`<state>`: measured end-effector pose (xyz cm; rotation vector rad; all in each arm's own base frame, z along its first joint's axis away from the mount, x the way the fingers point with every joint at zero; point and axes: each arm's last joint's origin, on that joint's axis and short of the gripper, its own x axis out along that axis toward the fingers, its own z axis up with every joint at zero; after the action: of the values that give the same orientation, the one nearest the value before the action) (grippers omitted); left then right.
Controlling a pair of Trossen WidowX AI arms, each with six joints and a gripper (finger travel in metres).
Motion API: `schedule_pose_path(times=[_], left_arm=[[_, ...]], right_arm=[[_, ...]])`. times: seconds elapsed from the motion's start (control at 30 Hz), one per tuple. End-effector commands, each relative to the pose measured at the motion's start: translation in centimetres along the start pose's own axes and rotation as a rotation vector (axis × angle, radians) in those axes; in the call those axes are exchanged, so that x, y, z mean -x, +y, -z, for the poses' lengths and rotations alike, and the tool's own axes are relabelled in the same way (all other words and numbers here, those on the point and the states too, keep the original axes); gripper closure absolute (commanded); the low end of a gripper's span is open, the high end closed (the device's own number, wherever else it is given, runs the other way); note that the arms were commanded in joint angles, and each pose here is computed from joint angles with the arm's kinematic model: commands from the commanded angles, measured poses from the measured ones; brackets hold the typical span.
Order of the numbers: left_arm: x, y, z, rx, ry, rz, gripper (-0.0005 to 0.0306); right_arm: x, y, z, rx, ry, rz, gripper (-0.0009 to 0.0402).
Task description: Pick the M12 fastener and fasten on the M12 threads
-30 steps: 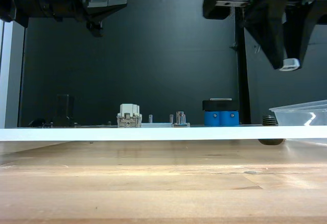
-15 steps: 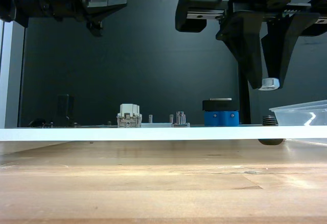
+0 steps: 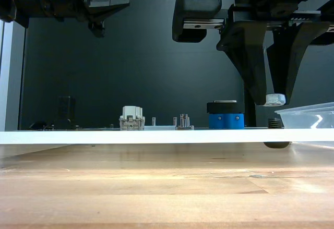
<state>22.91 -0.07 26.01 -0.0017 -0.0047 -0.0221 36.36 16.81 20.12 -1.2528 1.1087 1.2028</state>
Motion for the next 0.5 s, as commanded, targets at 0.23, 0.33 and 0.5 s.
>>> schedule_pose_path(times=[0.23,0.33,0.5], left_arm=[[0.0,0.0,0.0,0.0,0.001,0.0,0.03],[0.0,0.0,-0.01,0.0,0.0,0.0,0.03],[0.0,0.01,-0.04,0.0,-0.002,0.0,0.03]], right_arm=[[-0.72,-0.9,-0.47,0.002,-0.001,0.0,0.0366],[-0.62,-0.94,-0.54,0.004,-0.004,0.003,0.0365],[-1.21,-0.97,-0.72,0.005,0.0,-0.012,0.0365]])
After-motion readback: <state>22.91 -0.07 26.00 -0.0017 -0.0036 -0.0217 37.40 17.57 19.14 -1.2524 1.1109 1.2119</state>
